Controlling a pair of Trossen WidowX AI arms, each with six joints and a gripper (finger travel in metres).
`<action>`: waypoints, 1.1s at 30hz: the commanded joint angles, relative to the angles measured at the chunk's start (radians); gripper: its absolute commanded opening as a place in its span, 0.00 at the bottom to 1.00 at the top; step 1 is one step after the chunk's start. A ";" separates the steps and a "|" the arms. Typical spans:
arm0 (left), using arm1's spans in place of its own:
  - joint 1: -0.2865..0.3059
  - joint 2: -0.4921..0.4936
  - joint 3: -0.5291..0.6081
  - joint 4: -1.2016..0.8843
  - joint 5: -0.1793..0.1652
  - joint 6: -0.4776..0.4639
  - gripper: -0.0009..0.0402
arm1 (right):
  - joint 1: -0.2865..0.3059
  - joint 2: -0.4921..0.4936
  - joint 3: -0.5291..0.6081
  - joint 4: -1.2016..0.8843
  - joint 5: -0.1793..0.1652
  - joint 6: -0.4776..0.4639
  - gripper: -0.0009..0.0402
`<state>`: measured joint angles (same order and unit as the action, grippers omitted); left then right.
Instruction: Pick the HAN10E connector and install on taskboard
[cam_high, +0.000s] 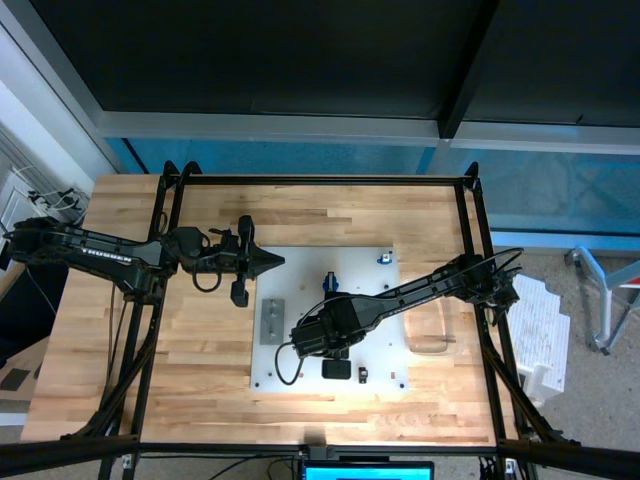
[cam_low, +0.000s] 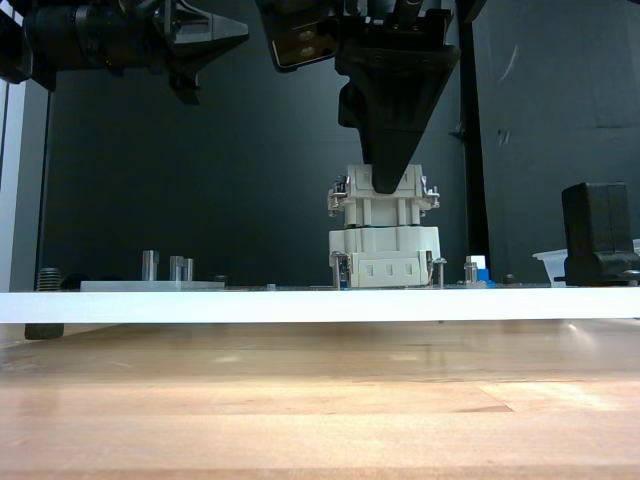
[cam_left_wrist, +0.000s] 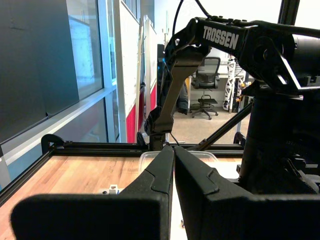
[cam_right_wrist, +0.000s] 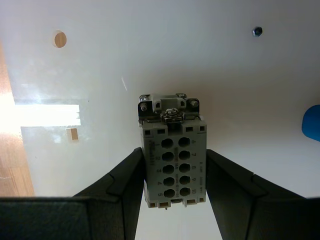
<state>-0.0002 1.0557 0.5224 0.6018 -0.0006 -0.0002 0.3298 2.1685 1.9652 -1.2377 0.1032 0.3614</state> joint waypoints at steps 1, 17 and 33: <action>0.000 0.000 0.000 0.000 0.000 0.000 0.02 | 0.000 -0.001 -0.002 0.002 0.001 0.000 0.03; 0.000 0.000 0.000 0.000 0.000 0.000 0.02 | 0.000 -0.001 -0.018 0.023 0.001 0.000 0.03; 0.000 0.000 0.000 0.000 0.000 0.000 0.02 | 0.000 -0.001 -0.088 0.095 0.001 0.006 0.03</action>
